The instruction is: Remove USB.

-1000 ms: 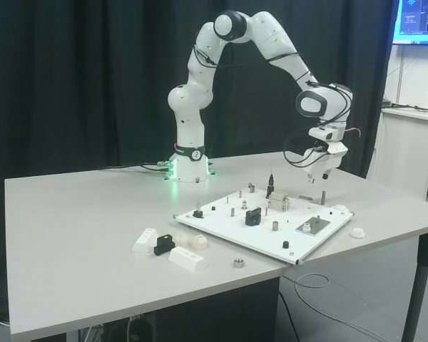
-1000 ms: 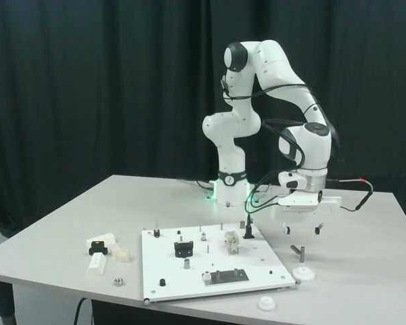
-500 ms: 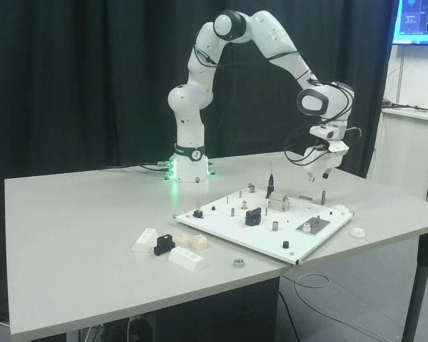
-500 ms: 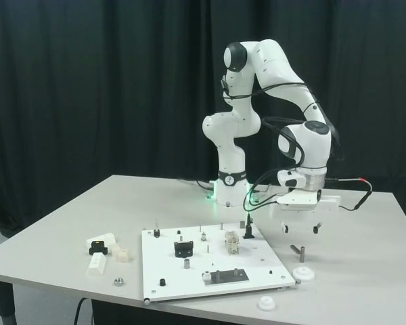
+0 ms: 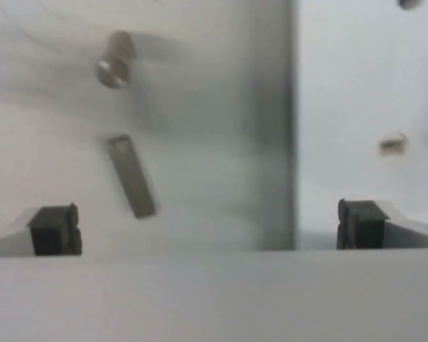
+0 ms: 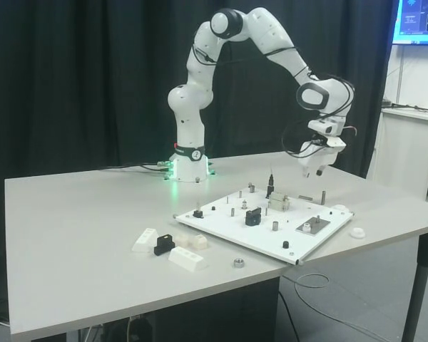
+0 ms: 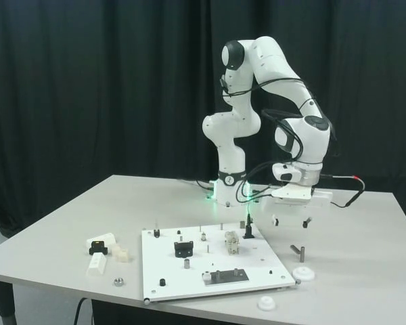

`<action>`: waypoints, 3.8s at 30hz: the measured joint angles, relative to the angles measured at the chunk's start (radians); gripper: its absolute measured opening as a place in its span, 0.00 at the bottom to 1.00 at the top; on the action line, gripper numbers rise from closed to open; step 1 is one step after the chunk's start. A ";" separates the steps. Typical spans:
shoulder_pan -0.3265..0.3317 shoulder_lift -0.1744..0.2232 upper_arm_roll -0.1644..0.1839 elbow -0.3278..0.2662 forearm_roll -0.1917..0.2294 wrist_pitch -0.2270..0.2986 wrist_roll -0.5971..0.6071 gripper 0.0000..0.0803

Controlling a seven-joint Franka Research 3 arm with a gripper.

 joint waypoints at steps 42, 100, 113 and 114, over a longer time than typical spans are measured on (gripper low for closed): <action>-0.187 -0.242 0.000 -0.264 -0.077 -0.051 -0.216 1.00; -0.194 -0.248 0.006 -0.332 -0.053 0.046 -0.216 0.03; -0.194 -0.248 0.006 -0.330 -0.053 0.034 -0.216 0.03; -0.194 -0.249 0.006 -0.329 -0.053 0.032 -0.216 0.03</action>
